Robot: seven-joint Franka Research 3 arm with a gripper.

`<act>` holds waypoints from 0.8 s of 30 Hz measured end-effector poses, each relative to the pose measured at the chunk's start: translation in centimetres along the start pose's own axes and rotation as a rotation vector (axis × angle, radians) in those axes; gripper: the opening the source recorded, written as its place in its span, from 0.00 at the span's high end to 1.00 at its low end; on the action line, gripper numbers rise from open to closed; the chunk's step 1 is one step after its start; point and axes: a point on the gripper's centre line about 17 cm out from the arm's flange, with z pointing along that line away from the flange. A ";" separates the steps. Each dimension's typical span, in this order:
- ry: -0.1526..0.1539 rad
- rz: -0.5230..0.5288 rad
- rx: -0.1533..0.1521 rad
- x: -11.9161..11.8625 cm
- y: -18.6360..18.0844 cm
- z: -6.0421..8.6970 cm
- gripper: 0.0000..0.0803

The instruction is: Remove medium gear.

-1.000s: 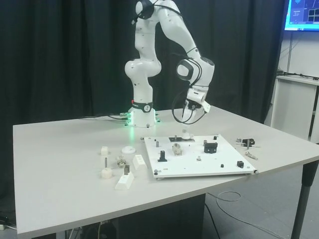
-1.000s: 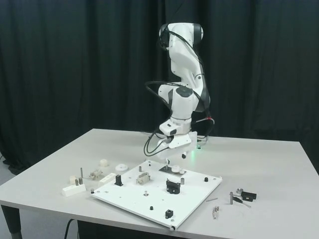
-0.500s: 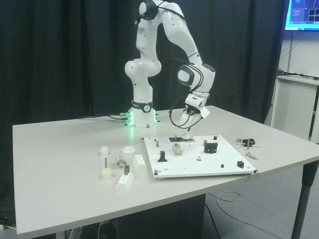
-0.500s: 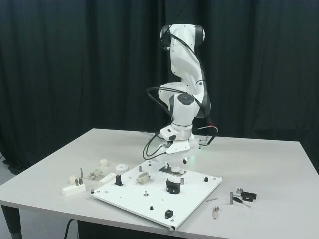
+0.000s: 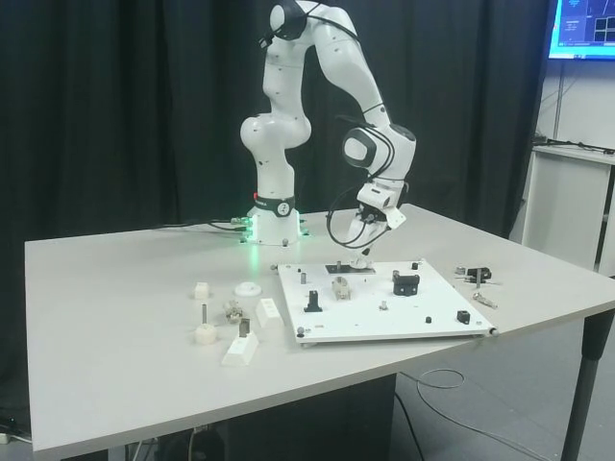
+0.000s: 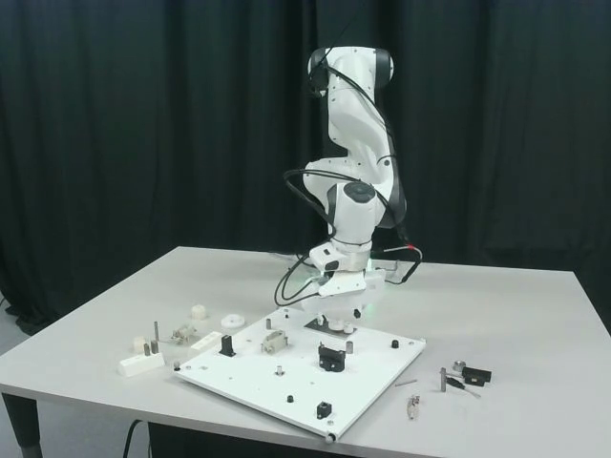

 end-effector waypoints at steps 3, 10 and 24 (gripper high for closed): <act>0.004 0.001 -0.002 0.1 0.1 0.2 0.00; 0.010 0.004 -0.005 0.3 0.3 0.7 0.00; 0.007 0.009 -0.004 0.3 0.6 1.2 0.00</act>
